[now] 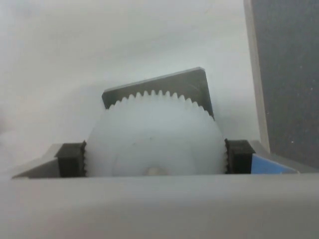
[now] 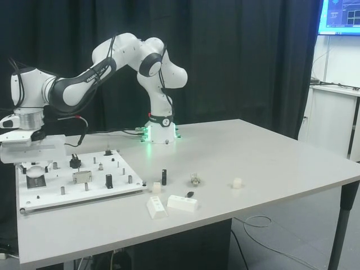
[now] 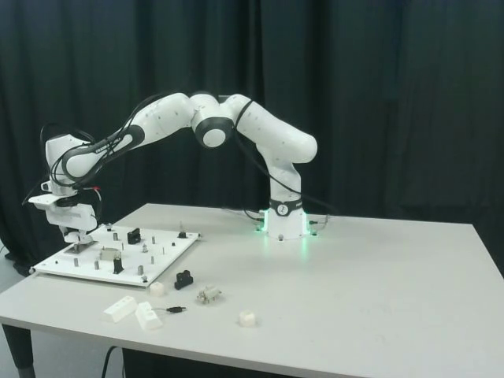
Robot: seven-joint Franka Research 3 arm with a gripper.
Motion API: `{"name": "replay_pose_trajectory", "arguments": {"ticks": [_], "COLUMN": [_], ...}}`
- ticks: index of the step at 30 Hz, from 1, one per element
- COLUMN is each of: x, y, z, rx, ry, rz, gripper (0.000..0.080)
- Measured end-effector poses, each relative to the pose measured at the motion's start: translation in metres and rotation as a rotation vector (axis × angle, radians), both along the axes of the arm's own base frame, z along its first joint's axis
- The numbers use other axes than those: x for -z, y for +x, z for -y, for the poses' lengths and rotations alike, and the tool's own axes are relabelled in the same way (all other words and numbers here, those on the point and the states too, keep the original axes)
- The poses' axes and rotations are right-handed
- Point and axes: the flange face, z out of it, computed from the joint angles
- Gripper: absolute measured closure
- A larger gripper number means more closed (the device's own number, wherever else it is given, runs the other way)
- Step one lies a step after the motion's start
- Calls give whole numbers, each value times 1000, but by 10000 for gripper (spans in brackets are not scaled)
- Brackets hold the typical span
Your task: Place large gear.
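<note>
In the wrist view a large white gear [image 1: 155, 137] with fine teeth sits between my two black fingertips [image 1: 71, 158], and my gripper [image 1: 155, 158] is shut on its rim. A grey plate [image 1: 189, 84] shows just behind the gear. From the first room view the gripper [image 2: 35, 167] hangs low over the near left part of the white assembly board [image 2: 121, 188], with the gear [image 2: 35, 170] just above a grey plate. The second room view shows the gripper [image 3: 76, 235] at the far left end of the board [image 3: 169, 252].
Pegs and small black and grey fixtures [image 2: 108, 180] stand on the board. Loose on the table in front of it lie two white blocks [image 2: 181, 202], a small black part [image 2: 164, 176], a small metal piece [image 2: 194, 179] and a white cylinder [image 2: 237, 182]. The arm's base [image 2: 160, 134] shows green lights.
</note>
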Motion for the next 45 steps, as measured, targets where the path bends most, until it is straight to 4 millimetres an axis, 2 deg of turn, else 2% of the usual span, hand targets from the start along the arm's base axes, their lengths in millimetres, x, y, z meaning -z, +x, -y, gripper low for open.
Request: {"name": "replay_pose_trajectory", "arguments": {"ticks": [36, 45], "x": [-6, -9], "y": [-3, 6], "z": [3, 1], "rx": [4, 0], "ry": [-15, -15], "rz": [-7, 13], "gripper": [207, 207]}}
